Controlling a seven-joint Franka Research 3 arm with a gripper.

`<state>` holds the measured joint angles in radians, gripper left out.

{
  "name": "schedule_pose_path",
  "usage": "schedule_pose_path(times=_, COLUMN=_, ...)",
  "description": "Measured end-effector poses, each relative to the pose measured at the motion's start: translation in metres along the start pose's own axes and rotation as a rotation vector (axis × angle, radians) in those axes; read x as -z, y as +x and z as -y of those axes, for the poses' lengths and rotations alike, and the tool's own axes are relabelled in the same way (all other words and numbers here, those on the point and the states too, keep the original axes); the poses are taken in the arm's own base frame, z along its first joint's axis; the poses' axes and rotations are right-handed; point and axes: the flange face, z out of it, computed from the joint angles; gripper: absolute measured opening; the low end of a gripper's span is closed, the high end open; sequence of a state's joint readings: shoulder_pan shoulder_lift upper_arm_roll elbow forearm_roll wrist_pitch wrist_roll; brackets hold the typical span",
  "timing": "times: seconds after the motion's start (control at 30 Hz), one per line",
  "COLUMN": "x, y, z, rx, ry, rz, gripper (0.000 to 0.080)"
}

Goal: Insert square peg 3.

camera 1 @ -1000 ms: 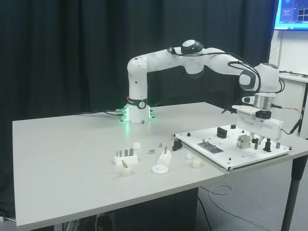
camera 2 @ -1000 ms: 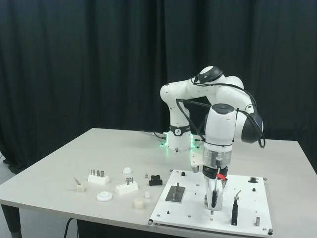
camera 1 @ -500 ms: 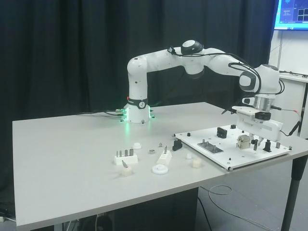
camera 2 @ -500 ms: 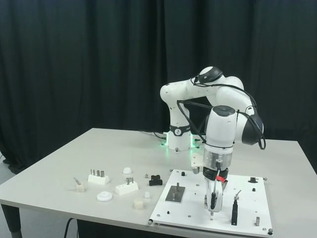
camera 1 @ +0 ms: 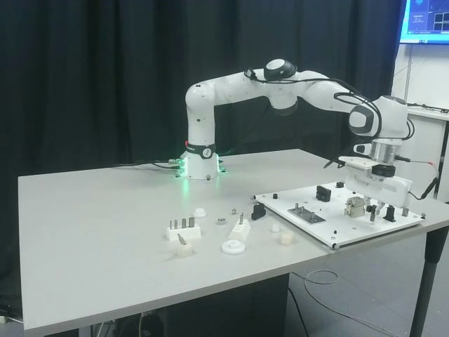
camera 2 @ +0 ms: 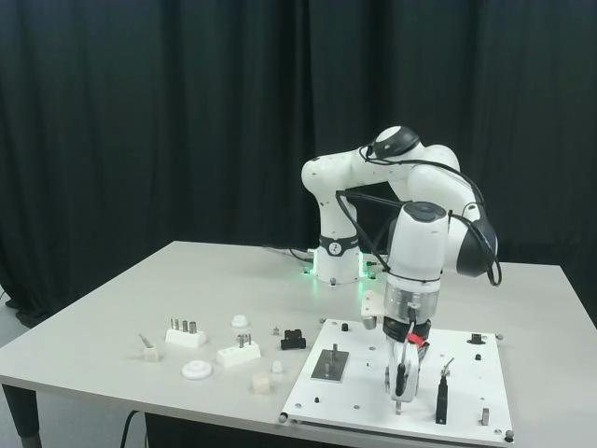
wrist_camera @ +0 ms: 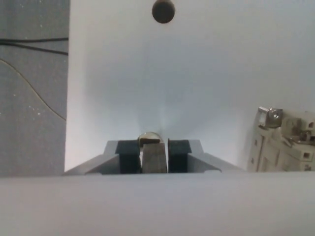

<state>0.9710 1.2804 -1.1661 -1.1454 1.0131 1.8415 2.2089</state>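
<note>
- Grey table [camera 1: 105, 217]: bearing the arm's base, the loose parts and the board.
- White arm [camera 1: 238, 83]: bolted at the table's rear on a base with green lights [camera 1: 181, 163], reaching out over the board with the wrist pointing down.
- White board [camera 2: 364, 397]: flat on the table at the end far from the loose parts, with small black studs along its edges.
- Gripper [wrist_camera: 153, 155]: low over the board, black fingertips [wrist_camera: 127, 156] clamped on the square peg from both sides.
- Square peg [wrist_camera: 153, 158]: upright between the fingertips, lower end at a small round spot on the board; whether touching or just above, not discernible.
- White block fixture [wrist_camera: 283, 140]: on the board, just beside the gripper in the wrist view.
- Grey plate with an upright pin [camera 2: 330, 364]: on the board, near the edge facing the loose parts.
- Black upright piece [camera 2: 441, 399]: on the board, near the gripper.
- White holder with three pins [camera 1: 183, 228]: on the bare table, well apart from the board.
- White disc [camera 1: 233, 247]: flat on the table between the holder and the board.
- Black stud [wrist_camera: 163, 11]: on the board, apart from the peg.
</note>
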Motion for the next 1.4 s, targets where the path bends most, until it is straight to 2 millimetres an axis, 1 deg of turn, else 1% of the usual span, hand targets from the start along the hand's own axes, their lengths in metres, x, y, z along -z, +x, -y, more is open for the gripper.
schedule_pose_path(times=0.77, x=-0.0064, y=-0.0007, z=0.0021, rx=-0.012, ry=0.029, rz=-0.001, gripper=0.0116)
schedule_pose_path(times=1.4, x=-0.0078, y=-0.0081, z=-0.0066, rx=-0.007, ry=0.020, rz=0.007, gripper=0.0116)
